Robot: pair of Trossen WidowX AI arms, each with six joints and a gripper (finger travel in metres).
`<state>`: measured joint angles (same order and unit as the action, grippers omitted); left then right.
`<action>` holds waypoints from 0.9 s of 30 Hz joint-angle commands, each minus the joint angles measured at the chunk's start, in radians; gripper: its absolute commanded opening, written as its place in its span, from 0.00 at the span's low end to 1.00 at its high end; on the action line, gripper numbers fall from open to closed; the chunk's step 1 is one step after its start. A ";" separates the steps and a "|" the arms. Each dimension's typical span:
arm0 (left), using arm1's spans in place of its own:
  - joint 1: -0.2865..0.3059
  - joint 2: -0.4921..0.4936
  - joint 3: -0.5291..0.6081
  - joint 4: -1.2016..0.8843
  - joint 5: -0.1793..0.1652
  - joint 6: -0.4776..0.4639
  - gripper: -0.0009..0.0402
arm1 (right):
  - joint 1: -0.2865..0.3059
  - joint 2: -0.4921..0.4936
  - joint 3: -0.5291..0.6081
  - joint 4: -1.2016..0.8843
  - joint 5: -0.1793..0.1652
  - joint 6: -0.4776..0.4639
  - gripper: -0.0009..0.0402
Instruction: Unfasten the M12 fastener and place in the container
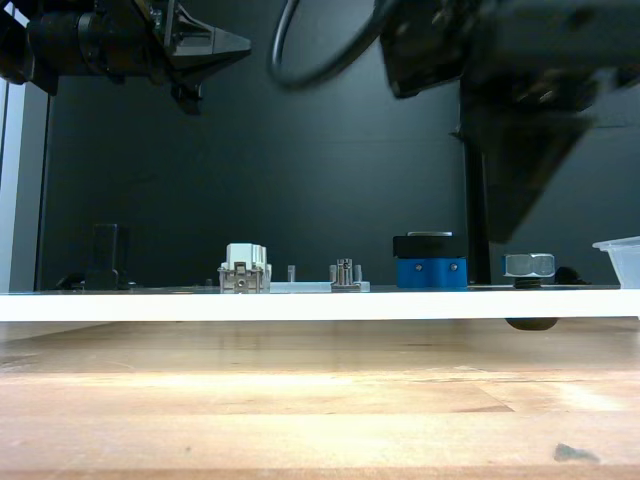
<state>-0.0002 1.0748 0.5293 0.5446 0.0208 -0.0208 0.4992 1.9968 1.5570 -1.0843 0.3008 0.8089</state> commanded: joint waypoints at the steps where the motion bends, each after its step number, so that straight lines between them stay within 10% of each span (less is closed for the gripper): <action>1: 0.000 0.000 0.000 0.001 0.001 0.000 0.02 | -0.002 -0.006 0.003 -0.004 -0.016 -0.001 0.02; 8: 0.001 0.000 0.000 0.001 -0.003 0.000 0.02 | -0.001 -0.015 0.003 0.008 -0.129 0.020 0.02; 18: 0.000 0.000 0.000 0.000 -0.002 0.000 0.02 | -0.001 -0.024 0.003 0.131 -0.378 -0.015 0.02; 27: 0.000 0.000 0.000 0.000 -0.002 0.000 0.02 | -0.002 -0.024 0.003 0.153 -0.357 0.029 0.02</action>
<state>-0.0002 1.0752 0.5293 0.5446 0.0181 -0.0208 0.4969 1.9709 1.5600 -0.9340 -0.0700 0.8360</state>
